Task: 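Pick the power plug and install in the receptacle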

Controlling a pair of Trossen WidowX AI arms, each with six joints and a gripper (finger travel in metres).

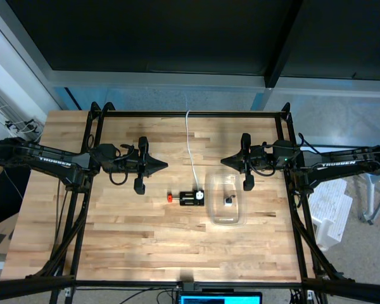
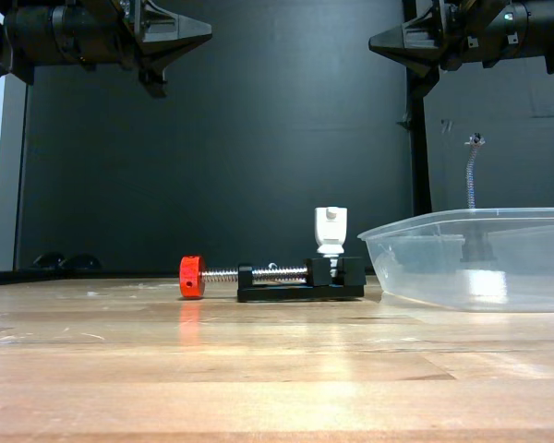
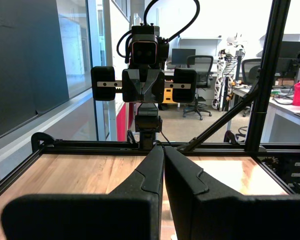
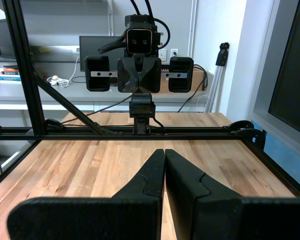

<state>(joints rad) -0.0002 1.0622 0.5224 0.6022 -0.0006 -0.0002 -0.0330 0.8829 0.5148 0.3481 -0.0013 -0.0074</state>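
**Both claws shut and empty, high over the table; plug in the tray**

Nearest, the table point(image 1: 114, 247) is bare wood.

Mid-table, high view: the receptacle point(image 1: 191, 197) lies flat, with its red-orange knob point(image 1: 170, 198) at the 9 o'clock end. The clear tray point(image 1: 219, 185) sits just beside it at 3 o'clock. The power plug point(image 1: 228, 202) lies inside the tray, apart from the receptacle.

The low view adds a white piece point(image 2: 331, 229) standing upright on the receptacle. From above this reads only as a pale spot. In the low view the plug is no more than a dark shape behind the tray wall.

Farther back, the left gripper point(image 1: 163, 166) is at about 10 o'clock from the receptacle and the right gripper point(image 1: 223, 161) at about 1 o'clock. Their tips point at each other. Only the low view shows their height: both hang well above the table.

Only the wrist views settle the claws. On both grippers the fingers are pressed together with nothing between them. Each wrist view also shows the opposite arm head-on: the right arm point(image 3: 142, 75) and the left arm point(image 4: 139, 65).

Farthest, a white cable point(image 1: 190, 145) runs from the receptacle toward 12 o'clock, up to the far edge.
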